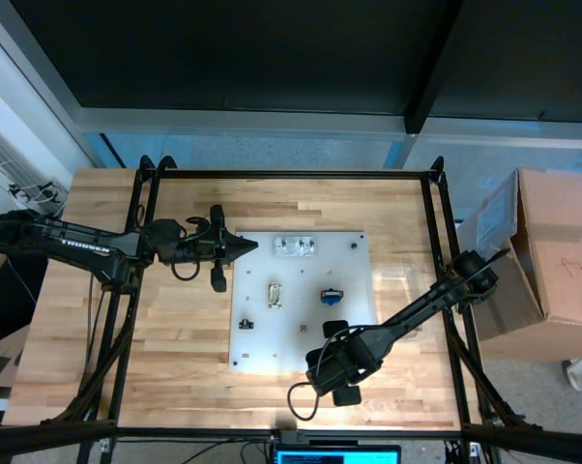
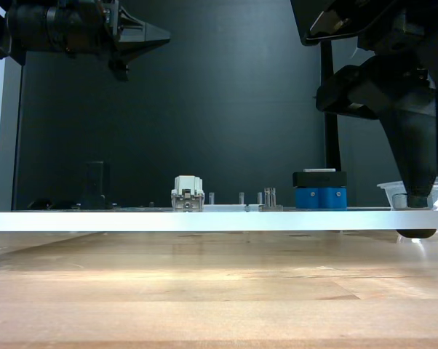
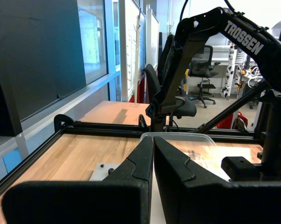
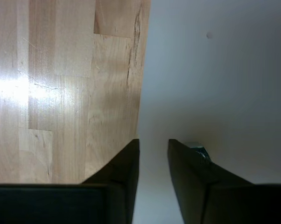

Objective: Unfasten the M12 nut and place it in the container

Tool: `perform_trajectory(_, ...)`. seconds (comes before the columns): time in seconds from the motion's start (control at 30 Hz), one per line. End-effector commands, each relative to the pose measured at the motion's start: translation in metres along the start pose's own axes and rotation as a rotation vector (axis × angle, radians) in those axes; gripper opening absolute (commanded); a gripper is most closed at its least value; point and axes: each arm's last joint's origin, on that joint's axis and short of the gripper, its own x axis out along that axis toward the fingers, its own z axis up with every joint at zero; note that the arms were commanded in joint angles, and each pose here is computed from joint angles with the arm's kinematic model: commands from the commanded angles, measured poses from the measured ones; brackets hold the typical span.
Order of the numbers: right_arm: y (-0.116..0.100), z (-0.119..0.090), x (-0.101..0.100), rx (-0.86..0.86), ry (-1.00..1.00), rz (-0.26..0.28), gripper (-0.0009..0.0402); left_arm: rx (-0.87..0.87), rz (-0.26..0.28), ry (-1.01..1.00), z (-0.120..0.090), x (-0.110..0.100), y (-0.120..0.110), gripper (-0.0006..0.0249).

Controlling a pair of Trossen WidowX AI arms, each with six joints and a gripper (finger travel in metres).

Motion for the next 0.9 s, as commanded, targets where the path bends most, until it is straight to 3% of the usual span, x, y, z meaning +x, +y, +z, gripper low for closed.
perform_trajectory(0.03,-0.0005,-0.0005,0.0008,-0.01,0.003,-0.002,0.0029,0.0,0.0,0.0,0.0,0.0,0.0,0.0)
perform_trajectory(0.13,-0.0005,-0.0005,0.0008,-0.028,0.003,-0.002,-0.0004,0.0,0.0,0.0,0.0,0.0,0.0,0.0)
perform_trajectory(0.27,-0.0008,-0.0007,0.0013,-0.095,0.004,-0.004,0.001,0.0,0.0,0.0,0.0,0.0,0.0,0.0)
perform_trajectory(0.9,-0.0011,-0.0016,0.0021,-0.719,0.01,-0.002,0.0,0.0,0.0,0.0,0.0,0.0,0.0,0.0)
